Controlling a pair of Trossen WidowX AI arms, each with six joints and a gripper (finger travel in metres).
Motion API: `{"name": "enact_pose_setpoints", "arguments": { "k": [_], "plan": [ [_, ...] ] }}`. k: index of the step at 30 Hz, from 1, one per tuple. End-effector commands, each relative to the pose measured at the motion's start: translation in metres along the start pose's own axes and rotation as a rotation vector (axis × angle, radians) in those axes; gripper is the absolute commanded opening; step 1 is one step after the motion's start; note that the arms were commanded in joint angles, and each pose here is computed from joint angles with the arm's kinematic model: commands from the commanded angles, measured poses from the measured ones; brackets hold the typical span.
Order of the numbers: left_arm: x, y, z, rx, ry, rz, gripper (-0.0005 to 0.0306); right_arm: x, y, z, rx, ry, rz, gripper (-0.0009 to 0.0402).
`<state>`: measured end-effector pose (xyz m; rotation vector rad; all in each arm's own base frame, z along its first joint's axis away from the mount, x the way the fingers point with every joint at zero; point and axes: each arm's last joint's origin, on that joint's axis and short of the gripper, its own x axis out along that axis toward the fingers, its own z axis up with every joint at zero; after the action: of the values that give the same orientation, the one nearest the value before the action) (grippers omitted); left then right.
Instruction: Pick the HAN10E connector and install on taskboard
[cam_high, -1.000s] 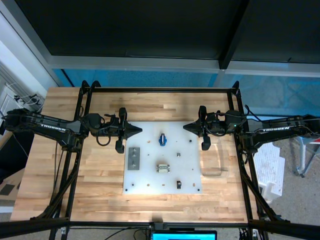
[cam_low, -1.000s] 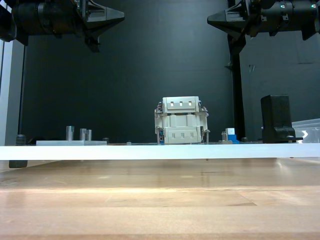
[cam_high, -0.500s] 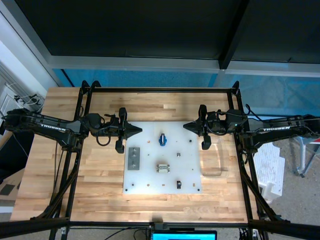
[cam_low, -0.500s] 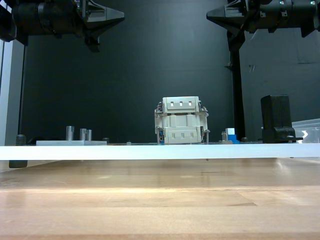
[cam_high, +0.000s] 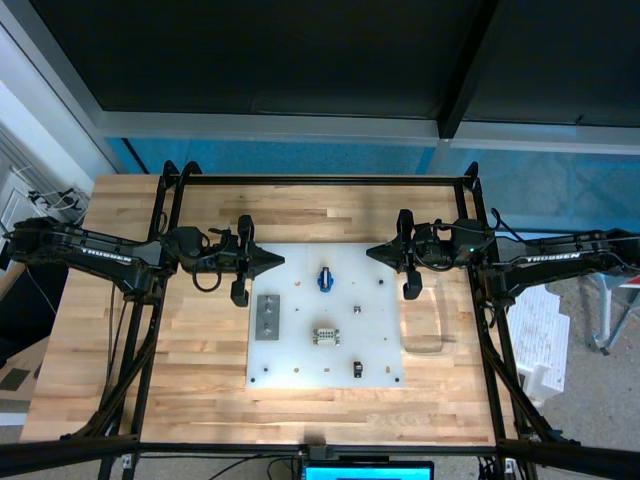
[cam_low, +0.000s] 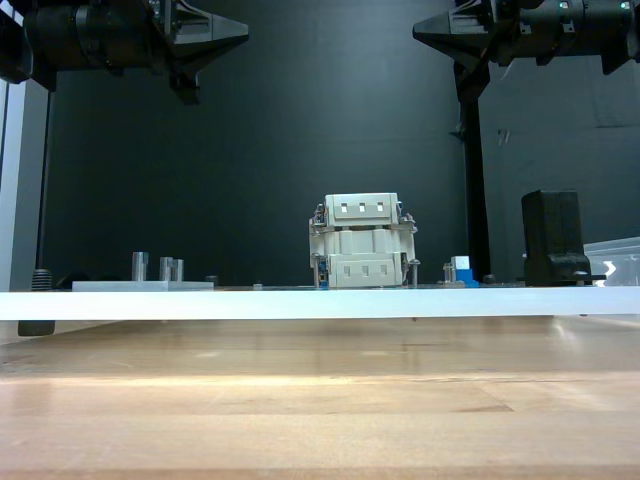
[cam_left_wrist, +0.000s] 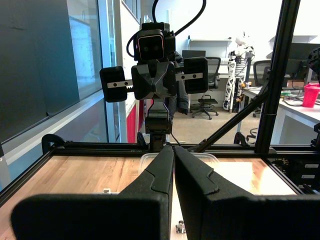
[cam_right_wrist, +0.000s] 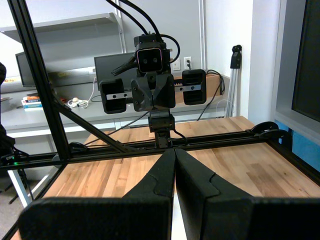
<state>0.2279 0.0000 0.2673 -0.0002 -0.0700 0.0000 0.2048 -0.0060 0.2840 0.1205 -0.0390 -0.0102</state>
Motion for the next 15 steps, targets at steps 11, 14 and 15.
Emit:
{"name": "enact_pose_setpoints", "arguments": {
  "k": [11, 14, 15],
  "plan": [
    [0.0001, 0.0, -0.0001, 0.0, 0.0, 0.0, 0.0001, 0.0001, -0.0002, -0.0018, 0.0, 0.018, -0.002, 0.0],
    [0.0001, 0.0, -0.0001, 0.0, 0.0, 0.0, 0.0001, 0.0001, -0.0002, -0.0018, 0.0, 0.018, -0.003, 0.0],
    [0.0001, 0.0, -0.0001, 0.0, 0.0, 0.0, 0.0001, 0.0001, -0.0002, -0.0017, 0.0, 0.017, -0.003, 0.0]
  ]
}}
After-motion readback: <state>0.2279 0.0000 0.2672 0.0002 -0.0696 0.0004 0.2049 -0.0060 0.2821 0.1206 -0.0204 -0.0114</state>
